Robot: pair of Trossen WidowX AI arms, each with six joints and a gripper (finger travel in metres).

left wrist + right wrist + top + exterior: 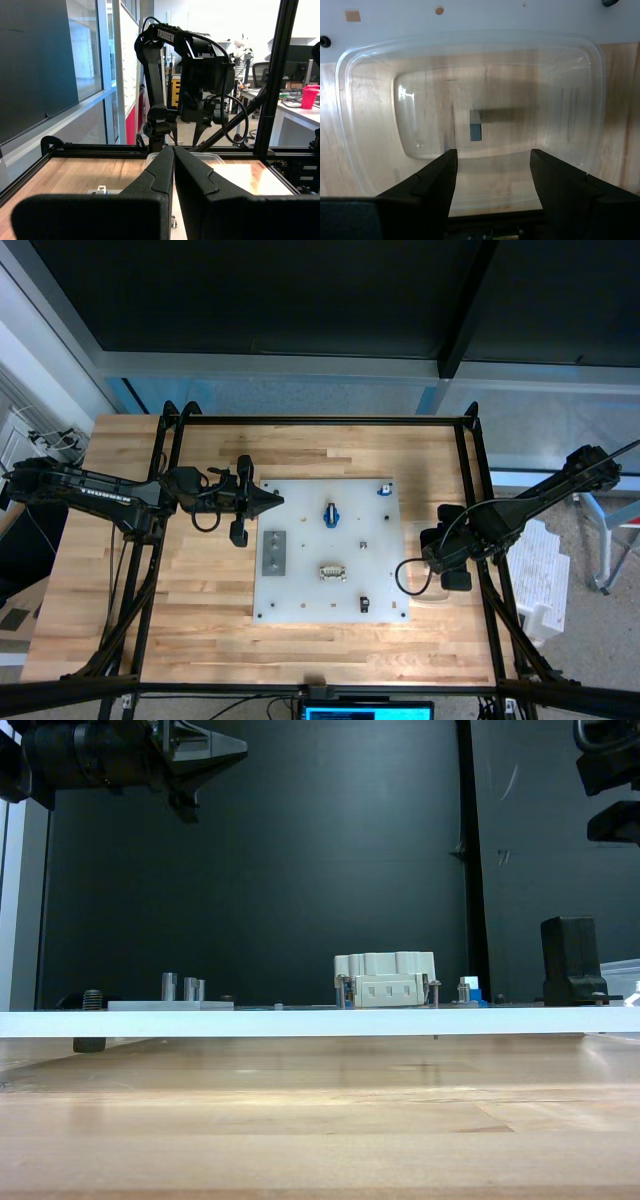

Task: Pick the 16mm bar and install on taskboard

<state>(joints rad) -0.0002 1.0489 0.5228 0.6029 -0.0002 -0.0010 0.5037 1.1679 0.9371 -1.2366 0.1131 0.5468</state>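
Wood tabletop (300, 1120) fills the foreground of the low view, and on it rests the white taskboard (300, 1022), seen edge-on. Along the board stand a grey two-hole block (170, 1005) with two short pegs (169, 985) upright on it, a pale connector (385, 980) and a black fitting (572, 960). From above, a blue part (331, 513) sits near the board's middle, on the far side of the connector. The left gripper (270, 498) hangs high over the board's far left corner, pointing toward the right arm; its jaws are pressed together with nothing between them. The right gripper (447, 568) hovers just beside the board's right edge, above a clear tray (470, 39) that lies on the wood. Its jaws stand well apart and grip nothing. The 16mm bar (475, 125) shows as a small grey piece on the tray's floor, near its middle, casting a dark shadow to one side. It lies below the gripper, in line with the gap between the jaws and touching neither one.
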